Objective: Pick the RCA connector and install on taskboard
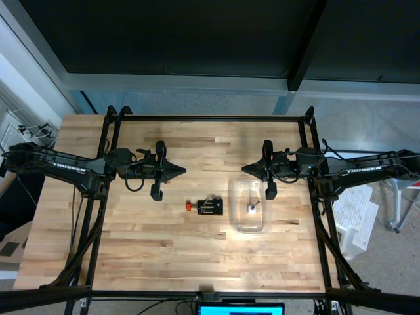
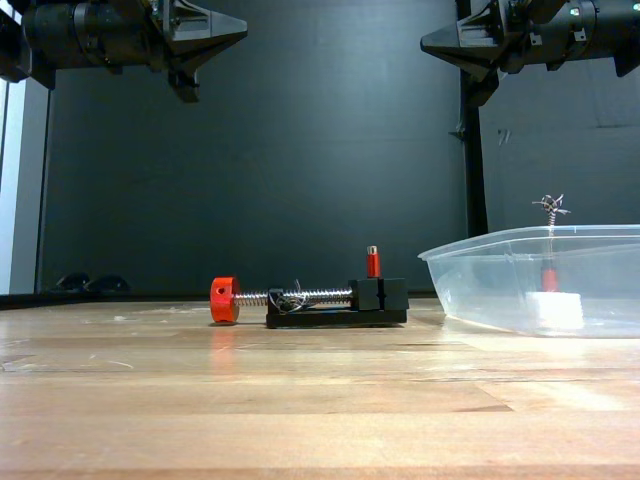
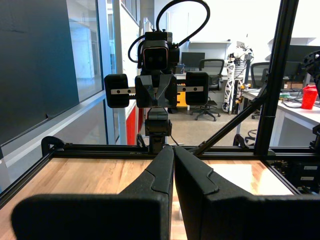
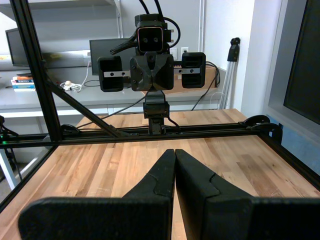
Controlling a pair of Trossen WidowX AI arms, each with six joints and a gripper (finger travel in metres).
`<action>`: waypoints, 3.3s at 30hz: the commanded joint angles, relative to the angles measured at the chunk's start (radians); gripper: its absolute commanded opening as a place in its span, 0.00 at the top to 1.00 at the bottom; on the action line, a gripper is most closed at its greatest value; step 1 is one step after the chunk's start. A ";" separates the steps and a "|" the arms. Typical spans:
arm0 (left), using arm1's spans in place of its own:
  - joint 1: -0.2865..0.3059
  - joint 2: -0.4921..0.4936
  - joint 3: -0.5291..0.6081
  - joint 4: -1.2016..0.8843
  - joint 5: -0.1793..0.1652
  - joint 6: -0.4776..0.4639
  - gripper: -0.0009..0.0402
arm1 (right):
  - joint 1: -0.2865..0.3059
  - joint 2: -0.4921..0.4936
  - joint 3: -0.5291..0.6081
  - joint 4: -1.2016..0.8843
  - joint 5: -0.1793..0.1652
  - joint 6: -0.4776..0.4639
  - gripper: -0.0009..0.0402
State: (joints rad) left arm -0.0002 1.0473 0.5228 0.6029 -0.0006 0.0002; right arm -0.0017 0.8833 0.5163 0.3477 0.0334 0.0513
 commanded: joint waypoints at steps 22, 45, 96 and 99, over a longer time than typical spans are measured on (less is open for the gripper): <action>0.000 0.000 0.000 0.000 0.000 0.000 0.98 | 0.003 -0.006 0.104 -0.328 0.001 0.010 0.98; 0.000 0.000 0.000 0.000 0.000 0.000 0.98 | 0.108 -0.005 0.262 -0.971 0.004 0.125 0.98; 0.000 0.000 0.000 0.000 0.000 0.000 0.98 | 0.270 0.272 0.283 -1.136 0.080 0.277 0.54; 0.000 0.000 0.000 0.000 0.000 0.000 0.98 | 0.271 0.288 0.275 -1.112 0.080 0.276 0.54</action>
State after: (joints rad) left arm -0.0002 1.0470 0.5228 0.6029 -0.0010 -0.0002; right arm 0.2687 1.1664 0.7959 -0.7769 0.1127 0.3279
